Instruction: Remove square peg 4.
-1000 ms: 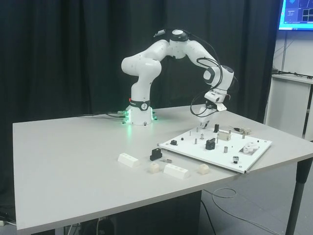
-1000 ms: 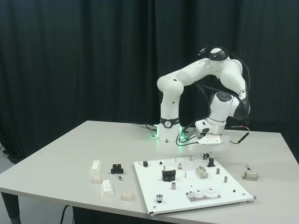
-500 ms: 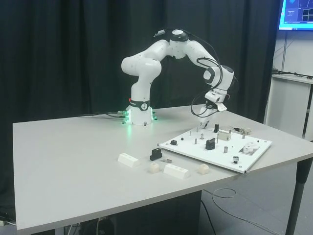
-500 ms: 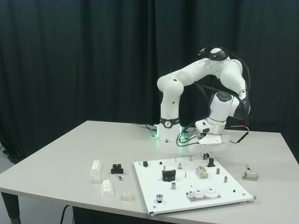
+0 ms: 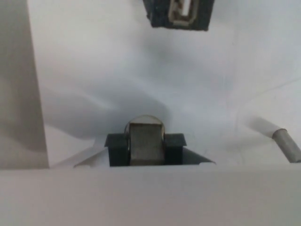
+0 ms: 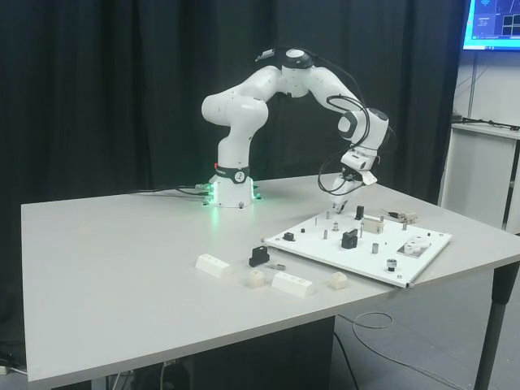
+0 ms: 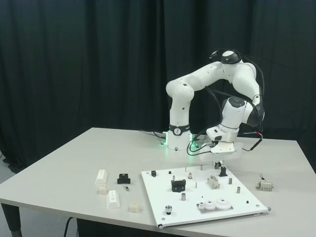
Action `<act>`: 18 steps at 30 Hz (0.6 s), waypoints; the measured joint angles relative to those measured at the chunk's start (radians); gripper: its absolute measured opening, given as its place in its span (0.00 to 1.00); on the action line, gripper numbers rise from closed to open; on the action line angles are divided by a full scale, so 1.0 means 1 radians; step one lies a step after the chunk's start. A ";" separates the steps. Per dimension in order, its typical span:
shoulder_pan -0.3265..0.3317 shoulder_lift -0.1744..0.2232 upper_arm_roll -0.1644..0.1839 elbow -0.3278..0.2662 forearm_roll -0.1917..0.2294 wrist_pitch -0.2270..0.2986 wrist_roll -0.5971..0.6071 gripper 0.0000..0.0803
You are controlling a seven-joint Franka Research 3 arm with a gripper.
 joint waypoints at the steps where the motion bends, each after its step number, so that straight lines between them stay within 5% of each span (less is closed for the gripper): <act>1: 0.000 0.000 -0.001 0.000 0.000 -0.001 -0.004 0.19; 18: 0.000 0.000 -0.005 0.002 -0.004 -0.006 -0.032 0.19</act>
